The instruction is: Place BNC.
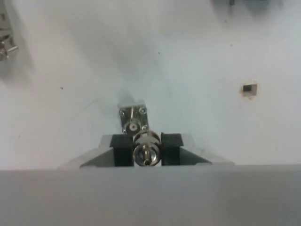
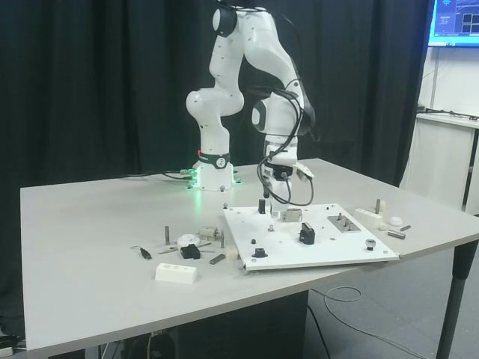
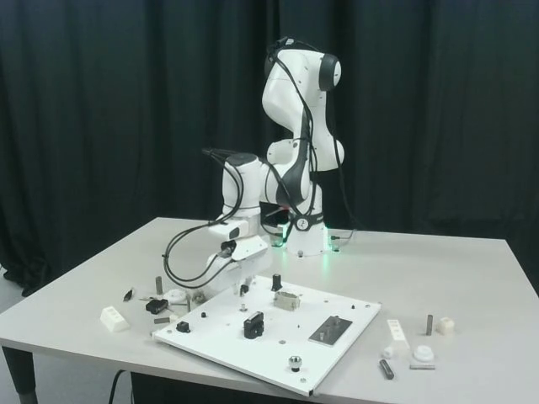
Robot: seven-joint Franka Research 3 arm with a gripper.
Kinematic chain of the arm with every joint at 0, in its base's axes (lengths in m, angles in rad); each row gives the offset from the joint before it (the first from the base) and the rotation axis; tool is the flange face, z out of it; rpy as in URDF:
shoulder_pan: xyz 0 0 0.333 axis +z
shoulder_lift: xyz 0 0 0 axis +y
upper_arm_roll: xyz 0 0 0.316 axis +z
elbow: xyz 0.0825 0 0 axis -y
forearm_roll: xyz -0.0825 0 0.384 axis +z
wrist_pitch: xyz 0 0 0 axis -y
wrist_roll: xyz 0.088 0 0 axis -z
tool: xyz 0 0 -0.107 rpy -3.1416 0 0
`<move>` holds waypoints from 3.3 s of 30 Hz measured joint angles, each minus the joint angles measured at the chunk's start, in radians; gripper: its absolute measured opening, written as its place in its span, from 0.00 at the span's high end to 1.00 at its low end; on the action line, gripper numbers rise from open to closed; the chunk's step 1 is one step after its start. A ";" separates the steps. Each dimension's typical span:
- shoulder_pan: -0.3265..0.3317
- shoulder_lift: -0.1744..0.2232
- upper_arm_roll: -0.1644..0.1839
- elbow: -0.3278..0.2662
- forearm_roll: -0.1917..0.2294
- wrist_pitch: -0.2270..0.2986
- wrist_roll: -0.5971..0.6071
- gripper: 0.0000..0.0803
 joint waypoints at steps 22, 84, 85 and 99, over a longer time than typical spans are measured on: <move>0.000 -0.003 -0.008 0.004 0.000 -0.003 0.005 0.85; -0.354 0.376 0.051 0.466 0.094 0.011 0.022 0.85; -0.356 0.382 0.052 0.471 0.096 0.008 0.022 0.85; -0.379 0.442 0.064 0.527 0.116 -0.021 0.020 0.85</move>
